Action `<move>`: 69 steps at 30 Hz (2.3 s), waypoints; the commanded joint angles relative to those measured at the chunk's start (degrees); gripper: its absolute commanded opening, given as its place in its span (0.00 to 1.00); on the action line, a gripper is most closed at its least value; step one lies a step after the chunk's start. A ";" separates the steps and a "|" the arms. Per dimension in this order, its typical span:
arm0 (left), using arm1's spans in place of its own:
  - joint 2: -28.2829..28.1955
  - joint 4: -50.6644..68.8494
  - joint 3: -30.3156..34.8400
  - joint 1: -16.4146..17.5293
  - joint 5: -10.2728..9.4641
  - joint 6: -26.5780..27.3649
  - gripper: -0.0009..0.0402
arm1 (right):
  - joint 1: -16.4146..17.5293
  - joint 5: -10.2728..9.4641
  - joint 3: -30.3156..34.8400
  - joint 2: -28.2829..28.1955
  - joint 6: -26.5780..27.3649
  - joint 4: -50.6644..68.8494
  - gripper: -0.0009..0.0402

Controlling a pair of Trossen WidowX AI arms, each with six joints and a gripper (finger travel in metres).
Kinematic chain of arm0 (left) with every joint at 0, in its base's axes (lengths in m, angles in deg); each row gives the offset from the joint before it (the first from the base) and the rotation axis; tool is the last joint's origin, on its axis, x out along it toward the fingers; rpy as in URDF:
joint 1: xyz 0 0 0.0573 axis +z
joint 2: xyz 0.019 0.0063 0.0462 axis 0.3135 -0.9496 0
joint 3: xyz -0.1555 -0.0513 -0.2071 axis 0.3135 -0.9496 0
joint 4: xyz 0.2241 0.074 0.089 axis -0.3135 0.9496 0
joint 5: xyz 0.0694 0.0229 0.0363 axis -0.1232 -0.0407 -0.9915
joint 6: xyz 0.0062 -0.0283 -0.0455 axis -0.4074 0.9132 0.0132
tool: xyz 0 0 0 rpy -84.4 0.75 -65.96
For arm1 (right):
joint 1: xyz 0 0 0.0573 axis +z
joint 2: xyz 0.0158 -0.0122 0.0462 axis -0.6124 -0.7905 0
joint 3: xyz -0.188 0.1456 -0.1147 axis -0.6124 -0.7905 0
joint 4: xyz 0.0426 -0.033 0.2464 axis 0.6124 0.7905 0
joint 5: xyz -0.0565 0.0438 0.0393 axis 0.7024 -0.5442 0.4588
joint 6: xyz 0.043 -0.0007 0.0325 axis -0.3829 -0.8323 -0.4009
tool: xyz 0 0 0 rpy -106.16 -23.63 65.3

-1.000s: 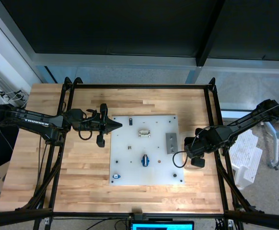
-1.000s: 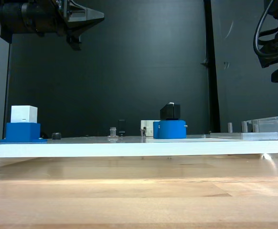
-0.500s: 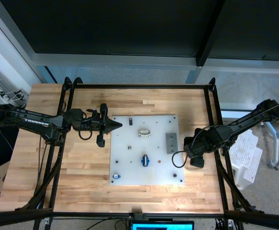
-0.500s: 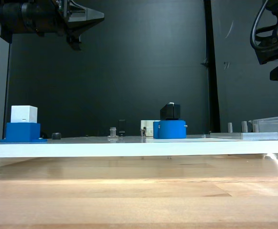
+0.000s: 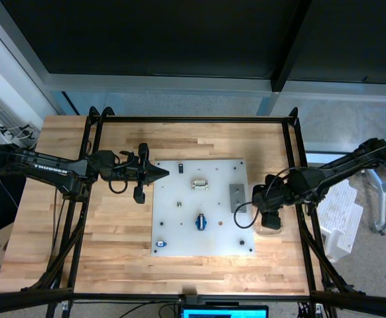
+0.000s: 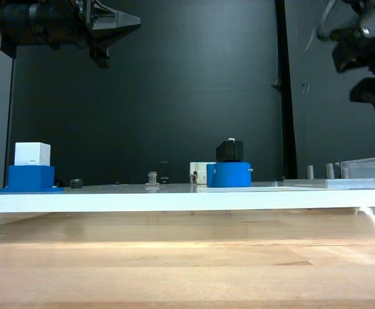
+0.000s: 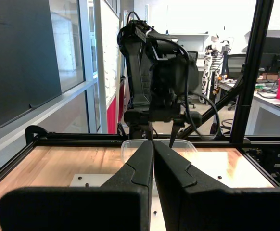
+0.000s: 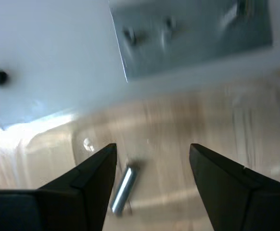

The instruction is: Remove the 16mm cylinder and place in the container

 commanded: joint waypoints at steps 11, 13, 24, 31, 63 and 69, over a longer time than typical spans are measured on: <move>0.00 0.00 0.02 0.00 0.02 0.00 0.02 | -8.81 6.29 0.00 6.67 19.19 -23.69 0.19; 0.00 0.00 0.02 0.02 0.02 0.00 0.02 | -10.49 6.21 -0.15 6.67 22.69 -29.05 0.14; 0.00 0.00 0.02 0.02 0.02 0.00 0.02 | -21.66 -5.01 -4.87 6.97 30.91 -61.20 0.02; 0.00 0.00 0.02 0.02 0.02 0.00 0.02 | -26.34 -12.74 -8.00 6.97 31.06 -71.67 0.02; 0.00 0.00 0.02 0.02 0.02 0.00 0.02 | -22.05 -6.23 -12.20 3.37 29.53 -87.27 0.02; 0.00 0.00 0.02 0.00 0.02 0.00 0.02 | -21.84 -6.29 -13.57 3.37 28.87 -87.34 0.02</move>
